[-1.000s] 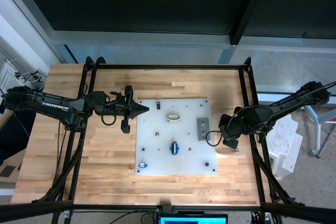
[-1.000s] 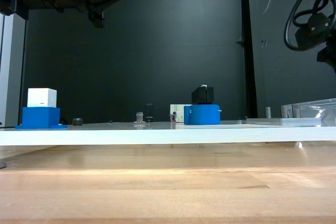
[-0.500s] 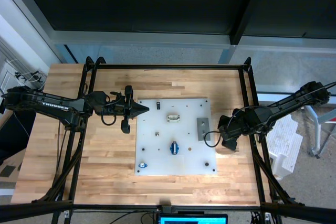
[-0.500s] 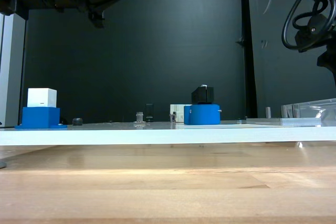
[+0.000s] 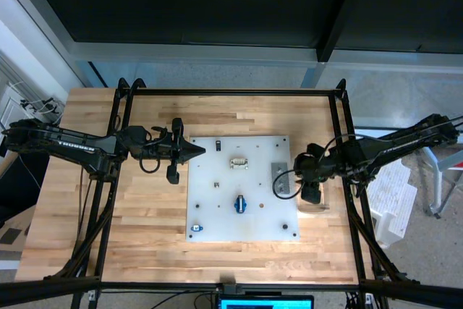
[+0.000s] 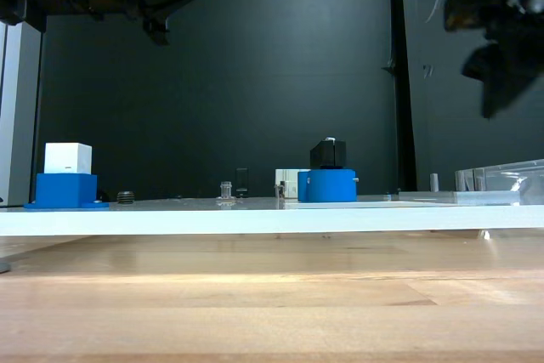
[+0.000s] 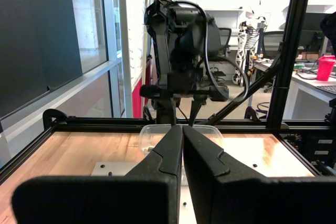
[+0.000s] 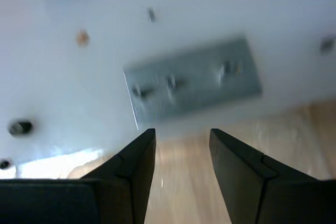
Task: Remove the 16mm cylinder and place in the container
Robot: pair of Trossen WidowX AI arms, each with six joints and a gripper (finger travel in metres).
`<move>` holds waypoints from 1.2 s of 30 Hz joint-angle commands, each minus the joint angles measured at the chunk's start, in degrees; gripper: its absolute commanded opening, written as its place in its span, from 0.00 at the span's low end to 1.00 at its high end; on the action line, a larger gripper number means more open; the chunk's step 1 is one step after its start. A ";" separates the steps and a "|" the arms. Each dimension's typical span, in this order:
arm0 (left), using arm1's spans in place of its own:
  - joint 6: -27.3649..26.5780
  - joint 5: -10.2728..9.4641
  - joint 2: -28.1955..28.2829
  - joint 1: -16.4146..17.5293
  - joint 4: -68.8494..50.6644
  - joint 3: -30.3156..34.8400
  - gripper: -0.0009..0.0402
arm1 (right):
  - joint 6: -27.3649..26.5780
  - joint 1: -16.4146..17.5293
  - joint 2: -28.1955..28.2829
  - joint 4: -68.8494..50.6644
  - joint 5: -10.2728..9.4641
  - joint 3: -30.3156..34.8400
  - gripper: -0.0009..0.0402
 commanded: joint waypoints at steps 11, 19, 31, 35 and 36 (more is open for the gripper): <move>0.00 0.00 0.00 0.02 0.02 0.02 0.02 | -20.92 -7.58 -0.33 40.83 -1.27 -4.07 0.02; 0.00 0.00 0.00 0.00 0.02 0.02 0.02 | -21.66 -14.58 -0.33 62.84 -9.05 -10.93 0.02; 0.00 0.00 0.00 0.00 0.00 0.02 0.02 | -24.65 -15.87 -0.33 73.55 -11.52 -11.08 0.02; 0.00 0.00 0.00 0.00 0.02 0.02 0.02 | -25.03 -17.99 0.57 76.30 -13.73 -11.08 0.02; 0.00 0.00 0.00 0.00 0.02 0.02 0.02 | -25.03 -18.38 0.81 76.83 -13.79 -11.08 0.02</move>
